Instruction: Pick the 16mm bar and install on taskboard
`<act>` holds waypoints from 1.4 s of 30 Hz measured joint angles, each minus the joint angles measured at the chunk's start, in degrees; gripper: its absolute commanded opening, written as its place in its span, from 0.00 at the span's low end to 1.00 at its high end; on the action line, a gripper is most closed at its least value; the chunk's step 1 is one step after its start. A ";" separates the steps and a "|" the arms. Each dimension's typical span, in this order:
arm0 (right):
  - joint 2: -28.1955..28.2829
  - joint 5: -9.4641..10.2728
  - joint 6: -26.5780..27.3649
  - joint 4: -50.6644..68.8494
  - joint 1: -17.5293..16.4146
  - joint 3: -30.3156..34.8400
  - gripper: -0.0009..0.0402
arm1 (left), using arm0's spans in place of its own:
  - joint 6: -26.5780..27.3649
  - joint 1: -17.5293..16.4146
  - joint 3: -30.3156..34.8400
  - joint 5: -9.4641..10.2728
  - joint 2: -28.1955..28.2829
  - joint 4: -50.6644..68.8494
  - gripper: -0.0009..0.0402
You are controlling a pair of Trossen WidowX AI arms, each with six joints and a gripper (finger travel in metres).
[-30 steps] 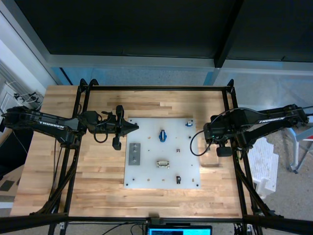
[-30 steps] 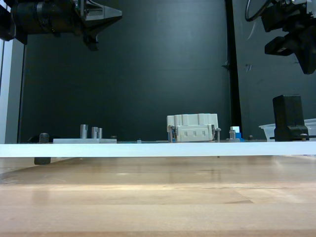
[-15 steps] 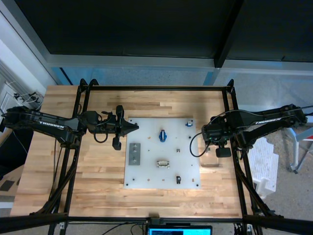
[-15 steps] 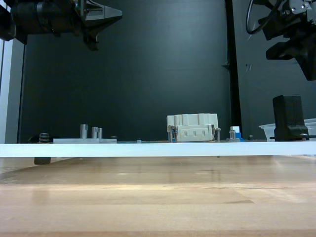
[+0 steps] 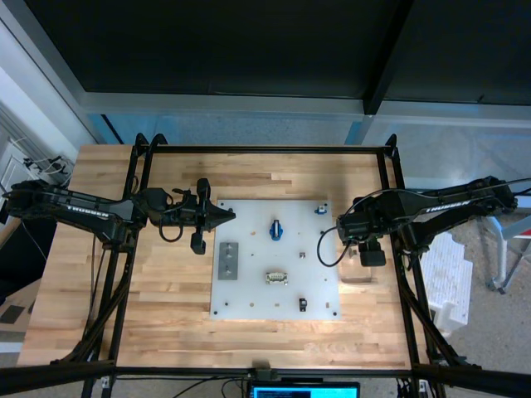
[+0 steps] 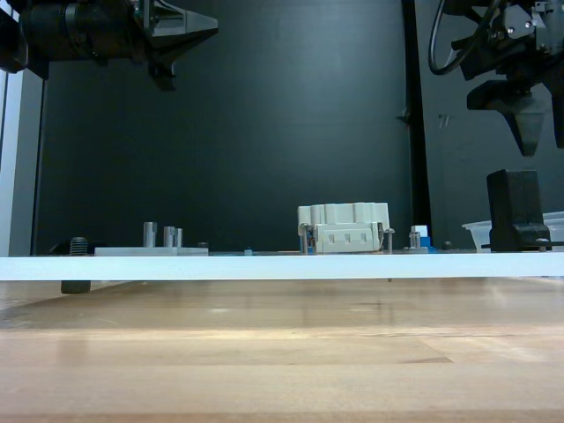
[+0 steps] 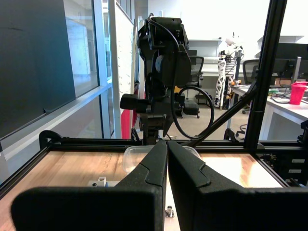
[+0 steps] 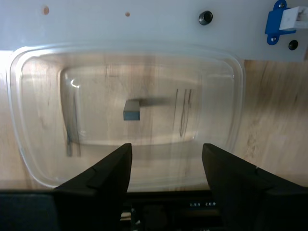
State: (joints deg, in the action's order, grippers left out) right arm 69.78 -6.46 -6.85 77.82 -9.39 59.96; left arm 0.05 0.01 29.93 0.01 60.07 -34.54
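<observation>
1. High view showed the left arm's black end effector (image 5: 222,215) parked above the light wooden counter (image 5: 158,323), by the board's left edge. In its wrist view the two fingers met, closed on nothing.
2. The large white square taskboard (image 5: 249,290) lay mid-counter, with its grey two-hole metal block (image 5: 228,260) near the left edge.
3. The short dark grey metal 16mm bar (image 8: 131,110) lay untouched on the floor of the clear plastic tray (image 8: 29,159), which sat just beside the board's right edge.
4. The right arm's black end effector (image 8: 166,168) hung over that tray with its fingers spread wide and nothing held.
5. The bar looked off-centre in the gap. The descent would likely go best with the gap centred over the bar first, then a straight drop clear of the tray wall.
6. Compared with a second earlier, the right end effector had swung toward the board and tipped to point straight down. The left arm had not moved.
</observation>
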 measured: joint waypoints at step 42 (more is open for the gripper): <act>-0.04 1.64 -3.91 -16.83 -4.85 -15.32 0.56 | 0.02 0.00 0.00 0.00 0.00 0.00 0.02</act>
State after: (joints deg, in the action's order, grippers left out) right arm 69.73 -4.82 -10.76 60.99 -14.24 44.64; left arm 0.08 0.01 29.93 0.01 60.07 -34.54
